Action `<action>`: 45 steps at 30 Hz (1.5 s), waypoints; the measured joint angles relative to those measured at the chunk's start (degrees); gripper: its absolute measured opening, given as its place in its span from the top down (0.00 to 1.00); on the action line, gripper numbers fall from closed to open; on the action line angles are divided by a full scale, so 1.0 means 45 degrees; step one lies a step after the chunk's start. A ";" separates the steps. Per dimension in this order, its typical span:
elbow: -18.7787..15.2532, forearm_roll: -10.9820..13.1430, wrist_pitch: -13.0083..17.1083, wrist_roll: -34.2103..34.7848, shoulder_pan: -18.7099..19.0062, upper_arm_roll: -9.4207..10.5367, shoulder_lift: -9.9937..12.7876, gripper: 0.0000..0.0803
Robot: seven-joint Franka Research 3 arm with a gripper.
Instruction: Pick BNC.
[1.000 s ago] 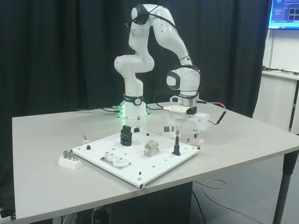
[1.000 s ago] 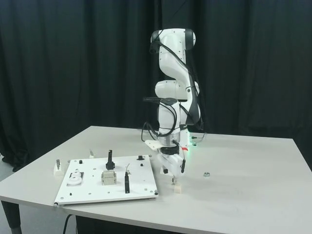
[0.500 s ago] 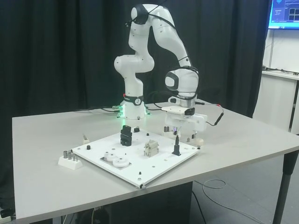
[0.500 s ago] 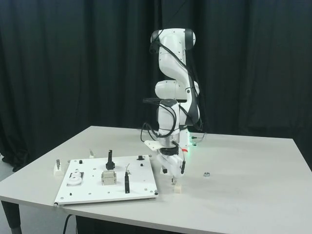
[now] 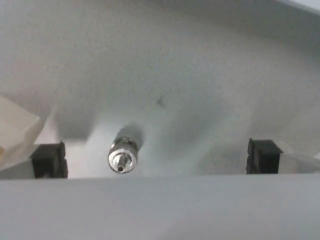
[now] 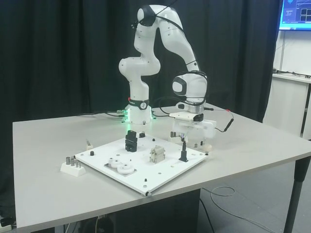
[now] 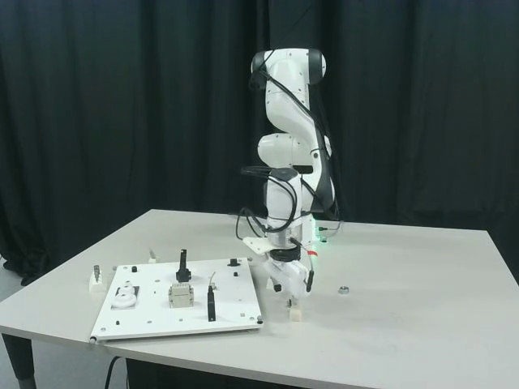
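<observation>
In the wrist view, the BNC (image 5: 122, 155) is a small grey metal plug standing upright, its end pointing at the camera. My gripper (image 5: 155, 159) is open. Its black pads (image 5: 48, 160) stand on either side of the plug, and the plug is nearer one pad than the other, touching neither. In the room views, the gripper (image 6: 196, 141) (image 7: 290, 297) hangs low over a small white holder (image 7: 296, 312) on the grey table, just off the edge of the white board (image 6: 141, 167) (image 7: 174, 312). The plug itself is too small to make out there.
The white board carries a black block (image 6: 130, 141), a black post (image 6: 183, 154), a grey-white connector block (image 6: 156, 155) and white gears (image 6: 121, 166). A white stand with grey pins (image 6: 72, 165) sits beside the board. A small nut (image 7: 343, 289) lies on the table.
The gripper has sunk a little and shifted slightly over the small white holder beside the board. Its fingers stay open, and nothing on the board has moved.
</observation>
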 joint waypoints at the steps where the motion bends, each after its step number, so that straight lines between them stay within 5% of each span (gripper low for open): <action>1: 0.0000 0.0000 0.0054 0.0000 0.0013 0.0000 0.0036 0.00; 16: 0.0000 0.0001 0.0681 0.0018 0.0126 -0.0001 0.0533 0.00; 17: 0.0001 0.0000 0.0718 0.0018 0.0132 -0.0001 0.0543 0.20; 21: 0.0000 0.0000 0.0735 0.0018 0.0157 -0.0001 0.0547 0.20; 22: 0.0000 0.0000 0.0735 0.0018 0.0166 -0.0001 0.0547 0.40; 27: 0.0004 0.0000 0.0735 0.0018 0.0229 -0.0001 0.0547 0.40; 28: 0.0005 0.0000 0.0735 0.0018 0.0243 -0.0001 0.0547 0.62; 33: 0.0018 0.0001 0.0736 0.0018 0.0290 0.0000 0.0544 0.62; 34: 0.0020 0.0001 0.0736 0.0018 0.0294 0.0000 0.0544 0.84; 45: 0.0077 0.0009 0.0750 0.0165 0.0306 0.0000 0.0513 0.84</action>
